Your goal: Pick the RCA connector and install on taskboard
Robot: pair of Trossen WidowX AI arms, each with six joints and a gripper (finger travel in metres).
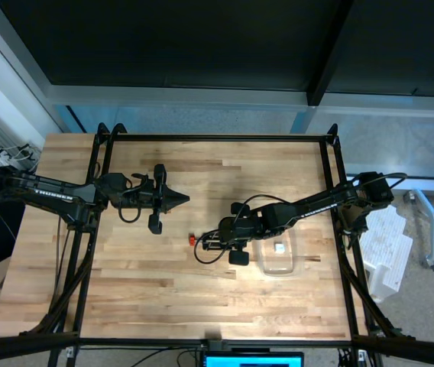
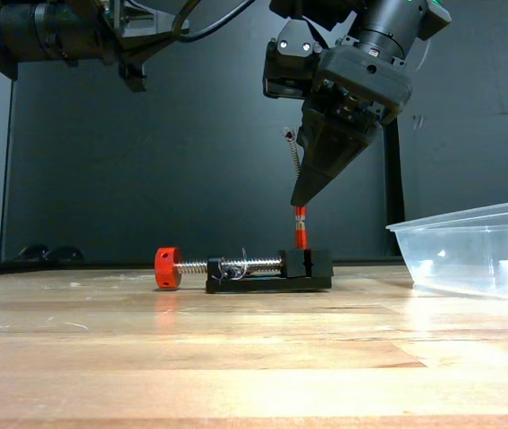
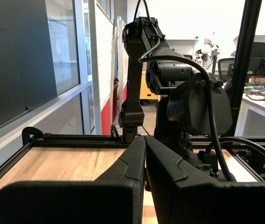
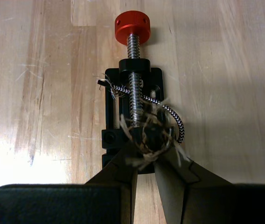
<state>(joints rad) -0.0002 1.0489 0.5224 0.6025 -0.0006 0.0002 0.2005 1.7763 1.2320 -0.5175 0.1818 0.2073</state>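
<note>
The taskboard (image 2: 267, 271), a small black block with a spring and a red knob (image 2: 167, 267), lies on the wooden table. My right gripper (image 2: 299, 202) points straight down over the end far from the knob. It is shut on the RCA connector (image 2: 300, 229), a tiny red-and-silver plug standing upright, its lower end at the block's top. In the right wrist view the fingertips (image 4: 123, 161) meet over the taskboard (image 4: 111, 116); frayed cord hides the plug. My left gripper (image 1: 177, 199) is shut and hangs parked above the table's left half, away from the board.
A clear plastic tray (image 1: 278, 266) holding a small white square bit (image 1: 279, 247) sits just right of the taskboard. A braided black-and-white cord (image 4: 170, 116) is wound around the board's spring. Black frame rails (image 1: 217, 138) run along the table's edges.
</note>
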